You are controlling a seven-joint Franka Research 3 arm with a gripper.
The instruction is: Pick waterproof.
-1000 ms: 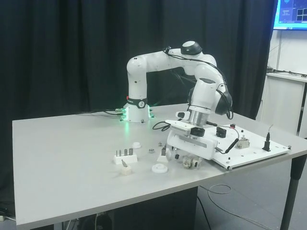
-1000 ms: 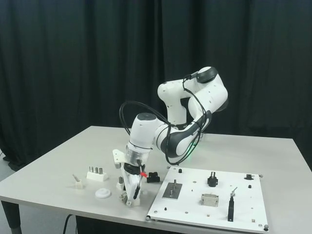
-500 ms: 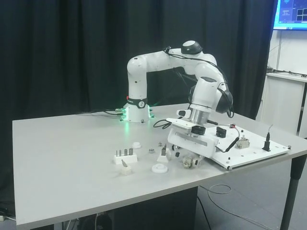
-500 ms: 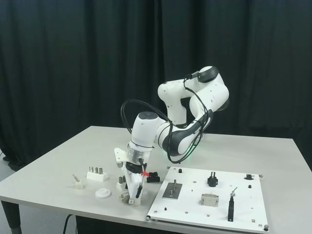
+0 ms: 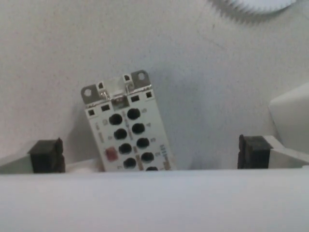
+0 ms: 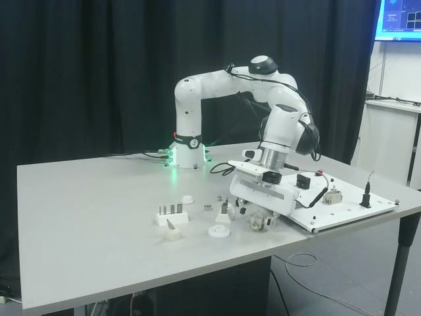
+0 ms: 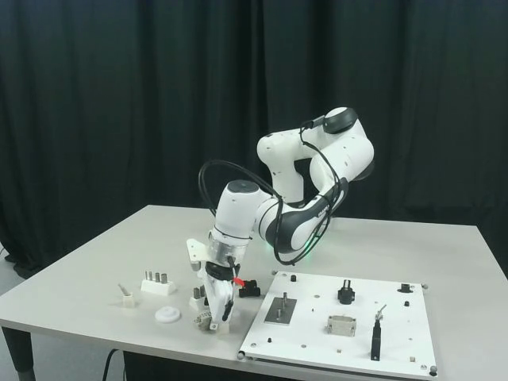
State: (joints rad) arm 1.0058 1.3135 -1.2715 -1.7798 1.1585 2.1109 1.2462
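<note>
The end effector (image 5: 149,154) has its fingers spread wide and holds nothing; the two black fingertips (image 5: 47,156) stand well apart in the wrist view. The waterproof connector (image 5: 126,126), a white block with rows of black holes and a grey flange with mounting holes, lies flat on the grey table (image 5: 58,48) between the fingertips, not touching either, nearer one of them. It is tilted against the line between the fingers. Its lower end is hidden behind the white body of the end effector.

In the first room view the end effector (image 6: 258,212) hangs low over the connector (image 6: 259,224), close to the table's front edge (image 6: 197,260). Just beside the end effector stands a small grey upright part (image 6: 224,208). A bit farther on the same side lies a white toothed disc (image 6: 218,231); its toothed rim (image 5: 253,6) also shows at the edge of the wrist view. Past that, a small white block with a pin (image 6: 172,232) and a white holder with grey pegs (image 6: 172,214). Farther back, a small white cap (image 6: 187,198).

On the other side of the end effector lies a white board (image 7: 341,333) carrying several small black and grey fittings. Well behind stands the arm's base (image 6: 187,153), lit green at the foot.
</note>
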